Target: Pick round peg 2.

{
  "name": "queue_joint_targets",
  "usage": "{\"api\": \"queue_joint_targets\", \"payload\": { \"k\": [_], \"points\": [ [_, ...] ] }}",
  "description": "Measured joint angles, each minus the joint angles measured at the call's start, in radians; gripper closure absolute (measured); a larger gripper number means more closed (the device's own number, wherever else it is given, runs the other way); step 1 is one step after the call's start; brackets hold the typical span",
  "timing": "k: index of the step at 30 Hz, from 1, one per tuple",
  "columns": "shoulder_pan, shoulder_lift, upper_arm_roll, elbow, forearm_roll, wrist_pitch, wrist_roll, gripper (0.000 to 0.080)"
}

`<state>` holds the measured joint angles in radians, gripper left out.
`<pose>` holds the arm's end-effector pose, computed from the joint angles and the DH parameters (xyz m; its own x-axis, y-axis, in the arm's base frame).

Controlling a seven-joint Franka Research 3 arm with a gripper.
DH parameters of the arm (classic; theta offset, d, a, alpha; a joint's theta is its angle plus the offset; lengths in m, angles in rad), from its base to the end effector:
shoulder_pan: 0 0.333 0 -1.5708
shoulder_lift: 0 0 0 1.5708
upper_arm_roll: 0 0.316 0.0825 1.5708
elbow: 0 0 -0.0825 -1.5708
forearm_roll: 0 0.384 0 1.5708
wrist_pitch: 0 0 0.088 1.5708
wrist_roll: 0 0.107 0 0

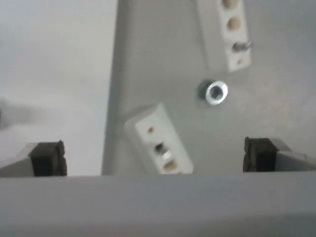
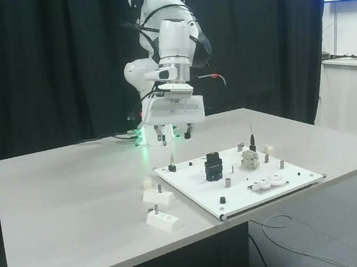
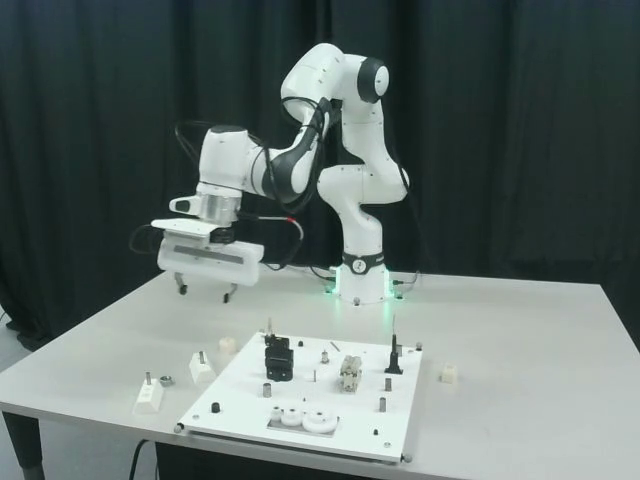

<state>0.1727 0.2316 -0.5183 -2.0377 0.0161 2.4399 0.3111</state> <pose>0.5720 -0.1946 0.3650 0.7819 -0.5832 0.2203 -0.6039 -0.7963 0.0354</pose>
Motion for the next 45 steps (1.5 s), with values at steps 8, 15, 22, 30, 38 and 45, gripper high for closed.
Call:
{"api": "queue_joint_targets", "payload": {
  "k": [8,15,22,30,38,45],
  "points": [
    [-0.044,0.112,0.000,0.129,0.082,-0.018,-0.077,0.0003],
    [-0.090,0.183,0.001,0.223,0.151,-0.063,-0.143,0.0003],
    [-0.133,0.247,0.002,0.303,0.219,-0.110,-0.227,0.0003],
    [-0.168,0.332,0.005,0.381,0.296,-0.155,-0.300,0.0003],
    [-0.180,0.411,0.008,0.431,0.339,-0.159,-0.341,0.0003],
    [-0.188,0.456,0.008,0.466,0.360,-0.158,-0.341,0.0003]
  ]
}}
